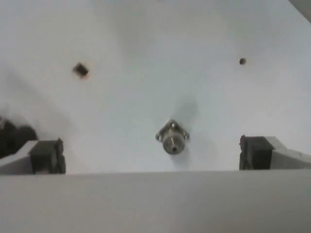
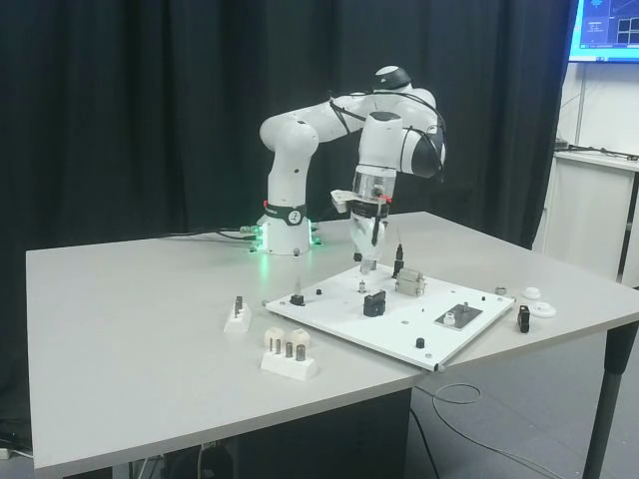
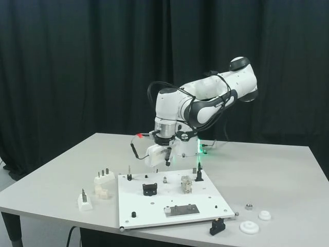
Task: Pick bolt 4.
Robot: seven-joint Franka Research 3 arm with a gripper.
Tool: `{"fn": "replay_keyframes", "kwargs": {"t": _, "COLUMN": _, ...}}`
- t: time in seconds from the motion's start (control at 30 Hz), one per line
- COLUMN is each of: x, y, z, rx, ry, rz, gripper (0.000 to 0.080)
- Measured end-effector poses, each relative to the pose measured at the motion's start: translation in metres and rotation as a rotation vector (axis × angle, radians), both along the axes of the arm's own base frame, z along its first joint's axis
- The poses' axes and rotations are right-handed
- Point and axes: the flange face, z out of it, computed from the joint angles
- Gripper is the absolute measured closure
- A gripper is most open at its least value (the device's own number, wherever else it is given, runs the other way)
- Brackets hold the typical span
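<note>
The bolt (image 1: 172, 138) stands upright on the white board (image 1: 146, 97), seen end-on in the wrist view: a short metal stud with a small hole in its tip, rising from a flat metal base with a lug at each side. In the first room view the bolt (image 2: 361, 285) is near the back edge of the board (image 2: 339, 324), and in the second room view the bolt (image 3: 164, 179) is just below the fingertips.

The jaws are wide apart and hold nothing. The gripper (image 1: 151, 154) hangs above the bolt with a finger pad (image 1: 47, 156) on either side, neither touching it; the bolt lies about midway between them.

The holders beside the board carry other parts: a small white block (image 2: 237, 317) holds one upright pin, and a longer white block (image 2: 290, 359) holds three short studs (what kind I cannot tell).

On the board also sit a black clamp (image 2: 374, 303), a metal block (image 2: 410, 283) and a grey plate (image 2: 458, 317). A small black piece (image 1: 80, 70) and a dark hole (image 1: 242, 61) show on the board in the wrist view. The board lies on the grey worktop (image 2: 130, 319), where the white arm (image 2: 300, 135) is bolted, with green lights at its base
</note>
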Motion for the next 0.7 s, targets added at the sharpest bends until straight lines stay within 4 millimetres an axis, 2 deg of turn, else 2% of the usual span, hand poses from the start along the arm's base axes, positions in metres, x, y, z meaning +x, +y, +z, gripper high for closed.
{"fn": "replay_keyframes", "kwargs": {"t": 0.27, "x": 0.008, "y": 0.023, "z": 0.008, "rx": 0.004, "ry": -0.007, "rz": 0.143, "gripper": 0.0003}}
{"fn": "replay_keyframes", "kwargs": {"t": 0.7, "x": 0.038, "y": 0.086, "z": 0.015, "rx": 0.035, "ry": -0.033, "rz": 0.434, "gripper": 0.0003}}
